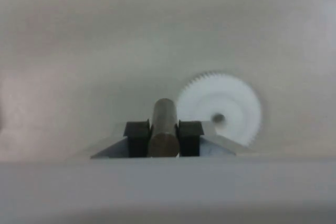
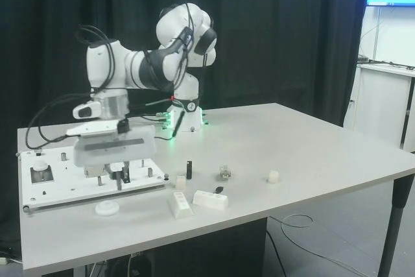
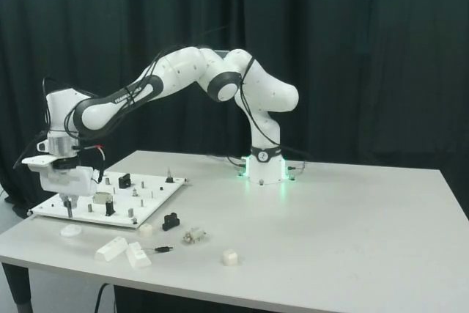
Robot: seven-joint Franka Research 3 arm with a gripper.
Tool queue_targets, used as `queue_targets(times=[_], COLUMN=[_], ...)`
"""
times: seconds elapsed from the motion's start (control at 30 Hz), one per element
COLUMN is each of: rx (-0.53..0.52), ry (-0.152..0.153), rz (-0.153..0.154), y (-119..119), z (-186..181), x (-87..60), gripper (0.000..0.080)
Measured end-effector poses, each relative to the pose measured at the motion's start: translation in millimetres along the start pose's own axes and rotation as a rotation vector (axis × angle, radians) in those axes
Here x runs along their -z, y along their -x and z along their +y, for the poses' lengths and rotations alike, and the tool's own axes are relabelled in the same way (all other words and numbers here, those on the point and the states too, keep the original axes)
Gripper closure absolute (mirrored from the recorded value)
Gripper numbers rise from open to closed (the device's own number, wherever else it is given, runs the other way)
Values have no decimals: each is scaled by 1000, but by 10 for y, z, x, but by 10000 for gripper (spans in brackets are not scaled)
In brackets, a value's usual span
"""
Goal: Place round peg 3.
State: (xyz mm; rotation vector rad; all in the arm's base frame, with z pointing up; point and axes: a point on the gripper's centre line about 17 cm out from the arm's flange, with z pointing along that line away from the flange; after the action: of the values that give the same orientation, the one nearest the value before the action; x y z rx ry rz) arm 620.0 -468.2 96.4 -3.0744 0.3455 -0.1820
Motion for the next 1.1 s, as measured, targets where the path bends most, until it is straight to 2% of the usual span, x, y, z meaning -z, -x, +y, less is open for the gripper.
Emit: queue_targets(times=[0.4,0.83,1.1], rx=[12,20,19], ry=[13,37,37], rz=[-13,-40,-52], y=[-95,-89,-75], z=[-312,-423,-495], x=[-373,-447,-498], gripper=[689,689,689])
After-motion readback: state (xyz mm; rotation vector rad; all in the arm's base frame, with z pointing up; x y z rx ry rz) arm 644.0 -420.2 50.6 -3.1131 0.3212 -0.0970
